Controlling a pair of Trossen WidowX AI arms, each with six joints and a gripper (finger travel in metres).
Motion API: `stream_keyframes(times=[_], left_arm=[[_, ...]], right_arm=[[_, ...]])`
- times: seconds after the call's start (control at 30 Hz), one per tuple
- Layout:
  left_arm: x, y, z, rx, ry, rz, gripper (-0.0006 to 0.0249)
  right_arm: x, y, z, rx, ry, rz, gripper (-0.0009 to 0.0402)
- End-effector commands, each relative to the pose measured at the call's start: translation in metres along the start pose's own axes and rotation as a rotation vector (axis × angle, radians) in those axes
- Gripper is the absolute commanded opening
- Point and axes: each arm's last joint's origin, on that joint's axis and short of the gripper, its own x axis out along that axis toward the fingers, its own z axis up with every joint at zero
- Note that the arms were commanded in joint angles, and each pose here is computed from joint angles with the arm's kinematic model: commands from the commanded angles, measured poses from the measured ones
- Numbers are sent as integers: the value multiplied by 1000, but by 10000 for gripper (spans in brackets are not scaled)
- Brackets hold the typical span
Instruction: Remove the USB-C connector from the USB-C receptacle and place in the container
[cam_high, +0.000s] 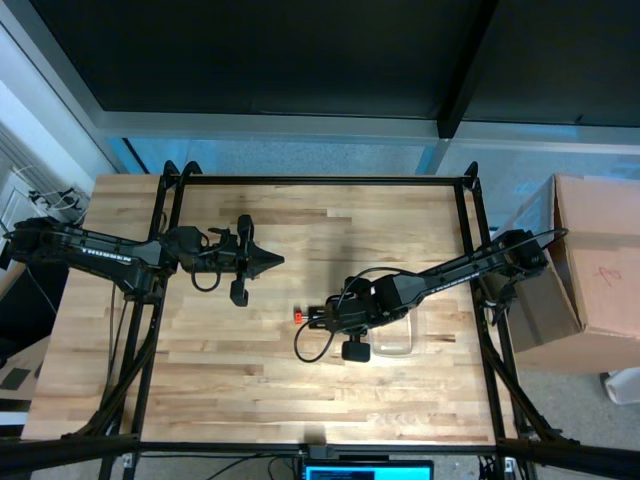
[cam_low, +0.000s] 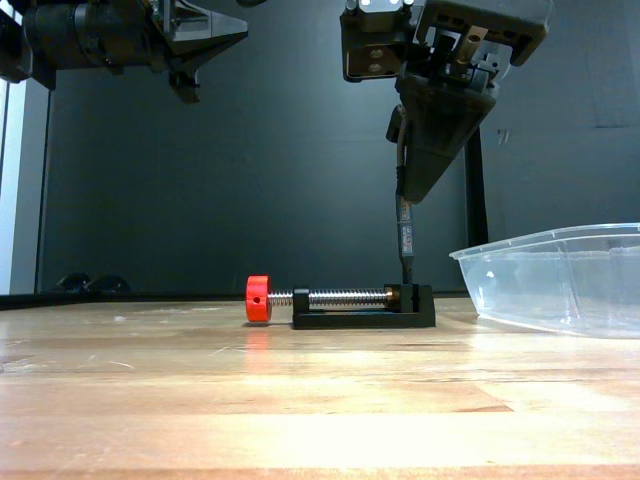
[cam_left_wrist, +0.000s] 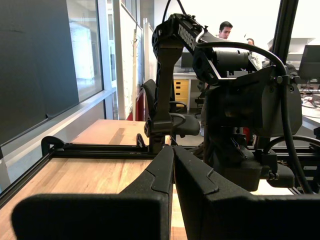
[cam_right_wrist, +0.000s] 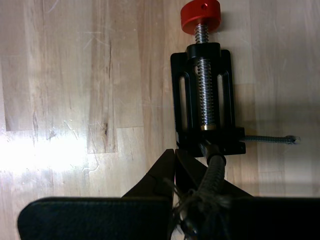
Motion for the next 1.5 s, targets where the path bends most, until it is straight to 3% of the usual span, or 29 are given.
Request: stream_keyframes(times=[0.03, 0.5, 1.1, 1.5], left_arm=[[0, 0, 0, 0, 0, 0, 0], [0, 0, 0, 0, 0, 0, 0], [0, 0, 0, 0, 0, 0, 0], [0, 0, 0, 0, 0, 0, 0]], right_arm=[[0, 0, 0, -1, 1, 0, 0], [-8, -1, 0, -3, -19, 7, 0], [-69, -14, -16, -22, -48, 14, 0], [-70, -16, -18, -33, -35, 10, 0]])
